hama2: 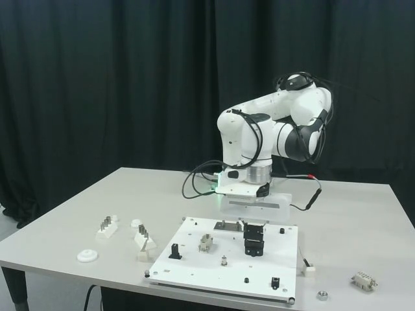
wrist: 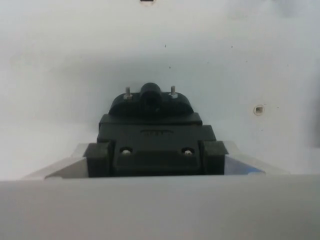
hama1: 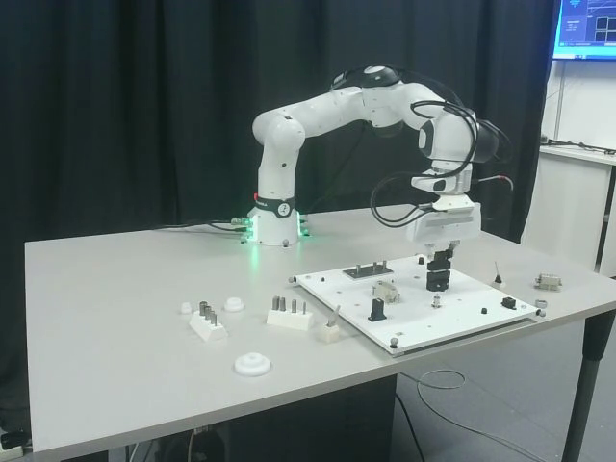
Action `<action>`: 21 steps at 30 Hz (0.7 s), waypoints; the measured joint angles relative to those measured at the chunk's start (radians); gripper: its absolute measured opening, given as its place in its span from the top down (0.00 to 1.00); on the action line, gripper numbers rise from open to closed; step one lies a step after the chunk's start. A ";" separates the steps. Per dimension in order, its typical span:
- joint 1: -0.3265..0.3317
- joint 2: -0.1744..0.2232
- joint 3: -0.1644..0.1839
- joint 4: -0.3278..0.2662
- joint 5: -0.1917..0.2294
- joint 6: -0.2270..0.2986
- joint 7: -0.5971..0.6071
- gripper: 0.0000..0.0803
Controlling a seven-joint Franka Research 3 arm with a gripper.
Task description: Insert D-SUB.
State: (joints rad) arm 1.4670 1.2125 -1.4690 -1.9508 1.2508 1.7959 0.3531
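In the wrist view a black D-SUB connector (wrist: 155,145) with two screw posts sits between my black fingers (wrist: 97,159), which press on its two sides. My gripper (wrist: 156,159) is shut on it. In the room views the gripper (hama1: 439,262) (hama2: 253,228) points straight down and holds the connector (hama1: 438,280) (hama2: 253,246) upright, low over the white board (hama1: 481,322) (hama2: 194,275). I cannot tell whether it touches the board. A small grey metal socket (hama1: 387,291) (hama2: 205,243) stands on the board, apart from the gripper.
On the board are a black bracket (hama1: 377,308) (hama2: 175,251) and a grey bar (hama1: 366,271). On the grey table are white peg blocks (hama1: 207,320) (hama1: 289,314), a white disc (hama1: 252,364), and a loose connector (hama1: 549,281) (hama2: 363,280) by the edge.
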 joint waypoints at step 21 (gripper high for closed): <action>-0.004 -0.001 -0.004 0.000 0.000 -0.023 -0.040 0.52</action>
State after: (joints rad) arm 1.4631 1.2119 -1.4728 -1.9512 1.2507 1.7730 0.3129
